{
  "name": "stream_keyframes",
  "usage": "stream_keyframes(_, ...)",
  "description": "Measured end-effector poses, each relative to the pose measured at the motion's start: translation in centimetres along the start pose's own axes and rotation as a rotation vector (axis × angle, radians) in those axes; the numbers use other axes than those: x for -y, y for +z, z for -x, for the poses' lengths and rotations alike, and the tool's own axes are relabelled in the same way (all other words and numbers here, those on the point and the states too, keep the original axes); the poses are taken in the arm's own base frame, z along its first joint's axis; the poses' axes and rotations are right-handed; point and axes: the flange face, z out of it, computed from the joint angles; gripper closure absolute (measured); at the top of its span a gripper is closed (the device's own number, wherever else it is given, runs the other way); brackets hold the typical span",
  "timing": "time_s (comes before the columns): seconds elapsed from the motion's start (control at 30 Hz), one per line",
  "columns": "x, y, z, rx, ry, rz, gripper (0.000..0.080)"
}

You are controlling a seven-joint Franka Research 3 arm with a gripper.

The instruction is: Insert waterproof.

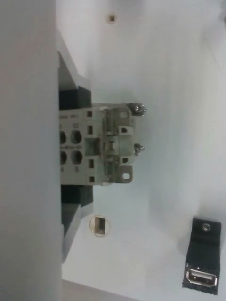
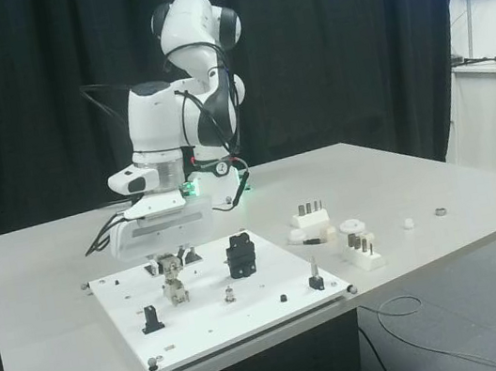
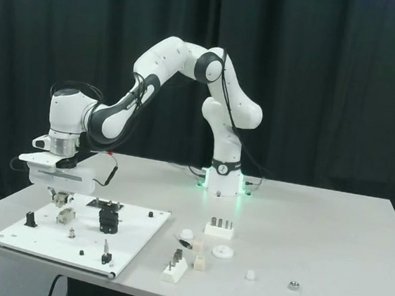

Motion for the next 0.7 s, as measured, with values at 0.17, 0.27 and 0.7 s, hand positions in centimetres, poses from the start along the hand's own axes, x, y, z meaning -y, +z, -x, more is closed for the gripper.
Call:
stream_keyframes(0.17,0.01,0.42,0.06,0.006,0.002,-0.001,0.0486)
stream_keyframes(0.27,0.05,0.57,0.09,0.008,0.003,-0.002,0.0486)
stream_keyframes(0.7,0.26,1.04,0.19,0.015,0.008,-0.009,0.0486)
